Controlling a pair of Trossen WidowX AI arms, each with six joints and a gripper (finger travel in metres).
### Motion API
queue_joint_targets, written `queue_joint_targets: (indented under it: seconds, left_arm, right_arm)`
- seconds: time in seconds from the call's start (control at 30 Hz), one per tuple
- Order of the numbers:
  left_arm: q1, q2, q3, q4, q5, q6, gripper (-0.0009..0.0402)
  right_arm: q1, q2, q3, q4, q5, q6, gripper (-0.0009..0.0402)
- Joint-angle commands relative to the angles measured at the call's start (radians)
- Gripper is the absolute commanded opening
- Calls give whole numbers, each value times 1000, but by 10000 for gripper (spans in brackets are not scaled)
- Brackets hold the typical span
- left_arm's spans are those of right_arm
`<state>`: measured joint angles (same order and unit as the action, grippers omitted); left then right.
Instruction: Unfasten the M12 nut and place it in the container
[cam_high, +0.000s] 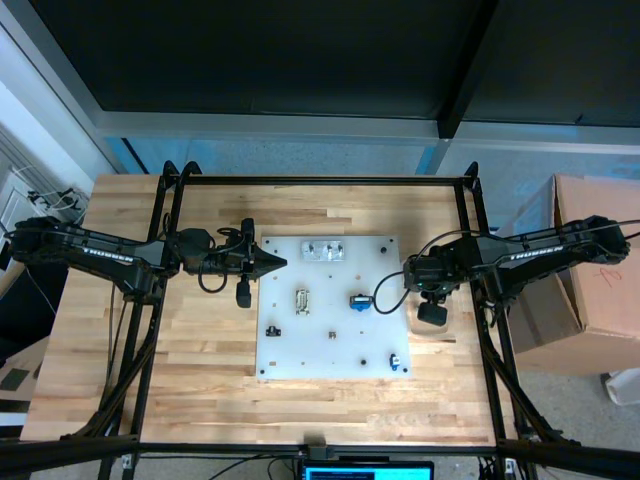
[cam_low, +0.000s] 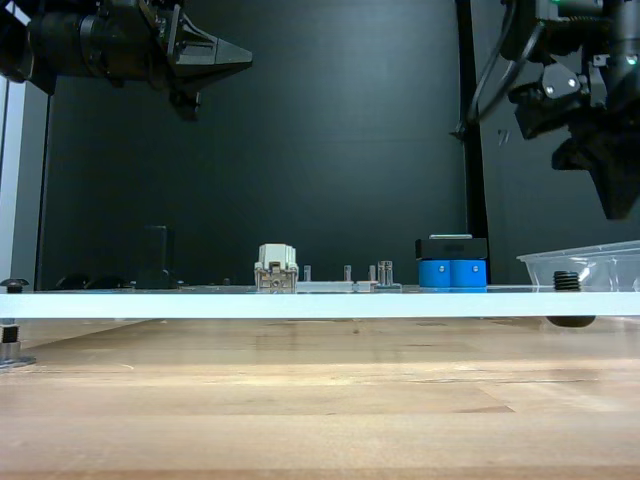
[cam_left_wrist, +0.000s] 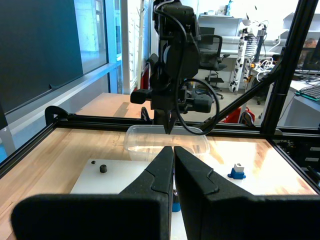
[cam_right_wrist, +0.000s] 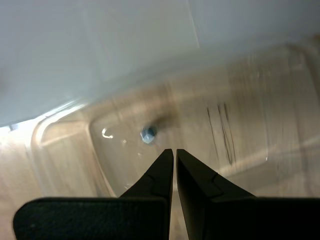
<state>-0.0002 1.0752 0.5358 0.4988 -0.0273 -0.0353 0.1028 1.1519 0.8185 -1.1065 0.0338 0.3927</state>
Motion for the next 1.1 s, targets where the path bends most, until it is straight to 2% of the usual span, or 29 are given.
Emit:
queue_joint_targets:
  seconds: [0.03, 0.47, 0.57, 0.6, 0.73, 0.87, 1.1]
  left_arm:
    - [0, 0, 0, 0, 0, 0, 0]
    - [0, 0, 0, 0, 0, 0, 0]
    - [0, 0, 0, 0, 0, 0, 0]
    - [0, 0, 0, 0, 0, 0, 0]
    - [0, 0, 0, 0, 0, 0, 0]
    - [0, 0, 0, 0, 0, 0, 0]
    - [0, 0, 0, 0, 0, 0, 0]
  right_arm:
    - [2, 1, -25, 8, -1, 4, 13]
    - [5, 1, -35, 51, 0, 15, 13]
    - [6, -24, 0, 82, 41, -9, 10]
    - [7, -39, 6, 114, 57, -30, 5]
    - [-20, -112, 7, 325, 40, -126, -1]
    - [-94, -158, 7, 515, -24, -230, -1]
    - [-169, -171, -13, 841, -28, -361, 0]
